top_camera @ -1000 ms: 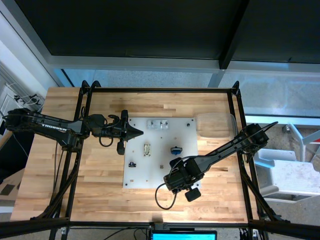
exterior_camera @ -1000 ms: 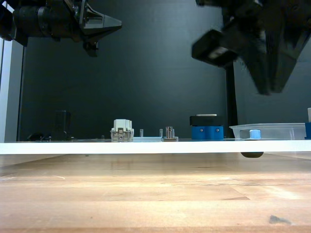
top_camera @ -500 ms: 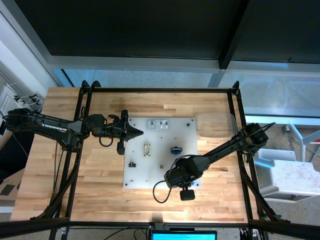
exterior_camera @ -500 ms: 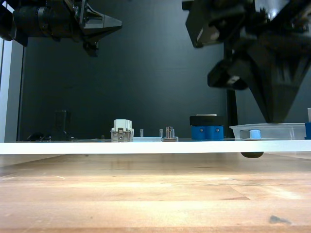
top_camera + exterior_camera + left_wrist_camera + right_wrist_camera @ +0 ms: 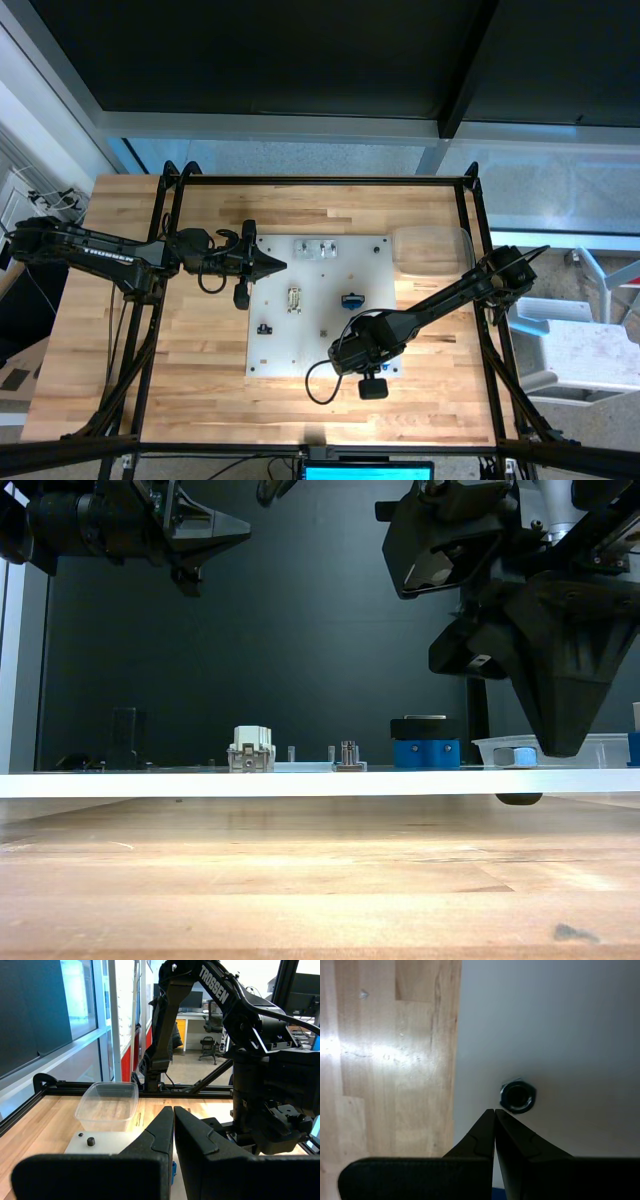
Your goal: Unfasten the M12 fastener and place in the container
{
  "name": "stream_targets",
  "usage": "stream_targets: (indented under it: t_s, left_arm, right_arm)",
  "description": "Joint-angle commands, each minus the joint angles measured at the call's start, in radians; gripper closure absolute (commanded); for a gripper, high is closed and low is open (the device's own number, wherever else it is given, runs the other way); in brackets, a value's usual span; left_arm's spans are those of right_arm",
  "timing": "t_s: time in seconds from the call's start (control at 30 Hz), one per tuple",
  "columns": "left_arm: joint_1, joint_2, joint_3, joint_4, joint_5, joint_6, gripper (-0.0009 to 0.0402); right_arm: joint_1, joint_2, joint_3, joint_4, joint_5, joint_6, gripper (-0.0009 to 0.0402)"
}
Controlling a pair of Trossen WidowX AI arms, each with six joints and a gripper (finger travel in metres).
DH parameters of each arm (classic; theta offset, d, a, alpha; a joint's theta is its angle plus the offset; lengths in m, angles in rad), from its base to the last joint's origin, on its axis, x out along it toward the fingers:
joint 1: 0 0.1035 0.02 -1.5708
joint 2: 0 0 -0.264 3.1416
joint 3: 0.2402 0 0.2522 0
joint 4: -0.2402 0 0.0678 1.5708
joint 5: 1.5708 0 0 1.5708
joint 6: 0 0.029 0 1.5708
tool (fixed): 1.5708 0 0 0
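Observation:
The M12 fastener (image 5: 518, 1096) is a small hex nut with a dark centre, lying flat on the white board (image 5: 560, 1025) near its edge. I cannot tell whether it is on its stud. My right gripper (image 5: 494, 1111) points straight down just beside the nut, shut with nothing between its fingers. In the low view its tip (image 5: 560, 750) hangs just above the board, in front of the container (image 5: 600, 746). From above, the right gripper (image 5: 366, 350) hides the nut. The clear container (image 5: 430, 250) stands off the board's far right corner. My left gripper (image 5: 283, 266) hovers shut at the board's far left.
On the white board (image 5: 300, 350) stand a grey connector (image 5: 294, 300), a blue block (image 5: 351, 299), two silver parts (image 5: 315, 247) and a black post (image 5: 377, 249). The black frame rails (image 5: 476, 230) run along the table's sides.
The right gripper has come down toward the board's near right edge and turned about its axis, its camera block swinging round. The left arm has stayed still.

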Motion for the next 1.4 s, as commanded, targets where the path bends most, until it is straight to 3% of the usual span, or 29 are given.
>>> stream_targets:
  t_s: [0.03,0.2,0.23,0.33,0.37,0.4,0.57,0.67,0.73,0.9,0.93,1.4]
  left_arm:
    - [0.000,0.000,0.000,0.000,0.000,0.000,0.0393]
    - [0.000,0.000,0.000,0.000,0.000,0.000,0.0393]
    - [0.000,0.000,0.000,0.000,0.000,0.000,0.0393]
    - [0.000,0.000,0.000,0.000,0.000,0.000,0.0393]
    - [0.000,0.000,0.000,0.000,0.000,0.000,0.0393]
    - [0.000,0.000,0.000,0.000,0.000,0.000,0.0393]
    - [0.000,0.000,0.000,0.000,0.000,0.000,0.0393]
    - [0.000,0.000,0.000,0.000,0.000,0.000,0.0393]
    - [0.000,0.000,0.000,0.000,0.000,0.000,0.0393]
    - [0.000,0.000,0.000,0.000,0.000,0.000,0.0393]
    - [0.000,0.000,0.000,0.000,0.000,0.000,0.0393]
    - [0.000,0.000,0.000,0.000,0.000,0.000,0.0393]
  right_arm:
    - [0.000,0.002,0.000,0.006,0.000,-0.002,0.0393]
    - [0.000,0.001,-0.003,-0.002,0.011,-0.002,0.0393]
    - [0.000,0.000,-0.003,-0.014,0.041,0.001,0.0394]
    - [0.000,-0.010,0.000,-0.080,0.244,0.082,0.0393]
    - [0.000,-0.016,0.000,-0.092,0.287,0.106,0.0393]
    - [0.000,-0.020,0.000,-0.095,0.297,0.108,0.0393]
    - [0.000,-0.038,0.000,-0.100,0.291,0.108,0.0393]
    - [0.000,-0.046,0.000,-0.101,0.251,0.107,0.0393]
    - [0.000,-0.052,0.000,-0.101,0.196,0.106,0.0393]
    - [0.002,-0.064,0.000,-0.078,0.005,0.105,0.0393]
    - [0.003,-0.065,0.000,-0.068,-0.006,0.105,0.0393]
    - [0.014,-0.010,-0.005,0.015,0.006,0.105,0.0393]
